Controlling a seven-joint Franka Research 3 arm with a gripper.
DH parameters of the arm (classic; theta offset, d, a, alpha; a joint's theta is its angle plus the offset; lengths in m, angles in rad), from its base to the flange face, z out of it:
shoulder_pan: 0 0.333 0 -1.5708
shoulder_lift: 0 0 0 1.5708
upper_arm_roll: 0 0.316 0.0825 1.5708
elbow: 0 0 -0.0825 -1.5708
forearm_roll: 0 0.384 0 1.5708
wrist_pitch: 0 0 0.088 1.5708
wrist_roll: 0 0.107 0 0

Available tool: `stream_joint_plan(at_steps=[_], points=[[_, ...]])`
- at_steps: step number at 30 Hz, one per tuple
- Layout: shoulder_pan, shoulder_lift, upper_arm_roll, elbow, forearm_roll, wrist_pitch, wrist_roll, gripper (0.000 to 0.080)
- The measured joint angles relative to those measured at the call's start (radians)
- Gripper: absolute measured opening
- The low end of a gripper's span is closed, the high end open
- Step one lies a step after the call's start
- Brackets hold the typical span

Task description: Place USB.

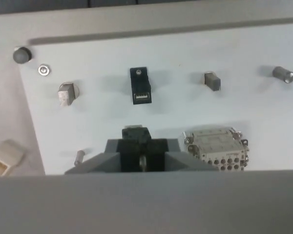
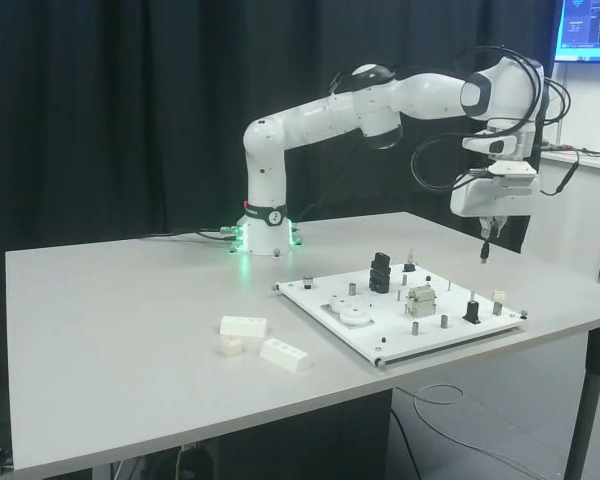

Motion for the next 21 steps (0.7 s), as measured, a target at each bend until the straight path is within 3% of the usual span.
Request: stream_joint_plan(at_steps=[21], points=[[-0.006, 0.001, 0.010, 0.003, 0.002, -0.016, 0.026, 0.0026]])
